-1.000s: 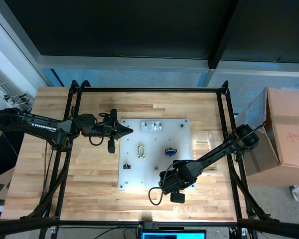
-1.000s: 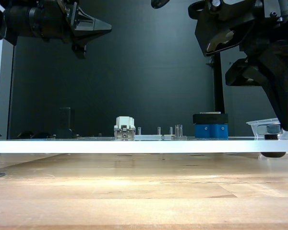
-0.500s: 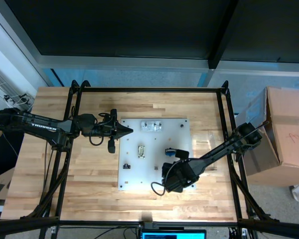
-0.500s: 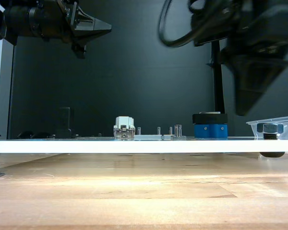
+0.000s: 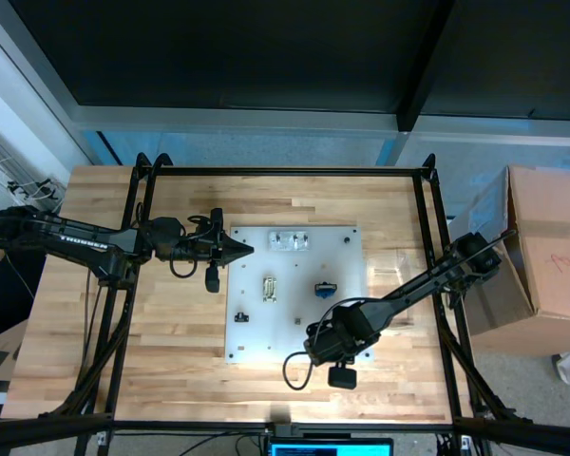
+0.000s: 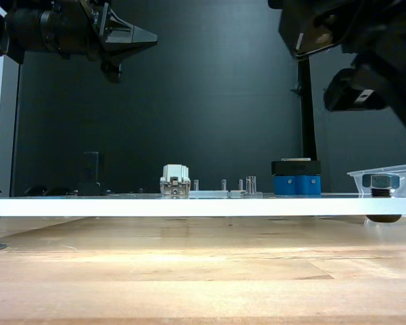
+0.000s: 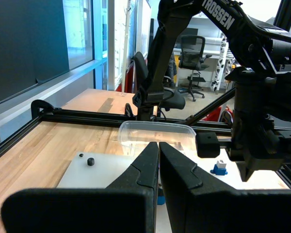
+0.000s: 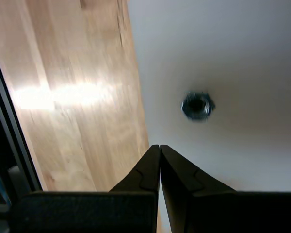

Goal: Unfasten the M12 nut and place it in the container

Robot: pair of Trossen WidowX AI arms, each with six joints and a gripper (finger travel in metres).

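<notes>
On stud (image 6: 379, 193): silver hex nut (image 6: 384, 181); right gripper (image 8: 159, 145) closed, near; left gripper (image 5: 250, 250) board-left.

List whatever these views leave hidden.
- Low view: right claw, over the board's near right edge, cut off by frame edge.
- High view: M12 nut, on its stud, lost under right arm.
- Left wrist view: left claw, at board's far left, hides part of container.

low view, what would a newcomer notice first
The silver nut sits on its stud at the board's near right edge, the right gripper hanging above it with fingers shut and empty. The left gripper, fingers shut, hovers high over the board's left edge.
</notes>
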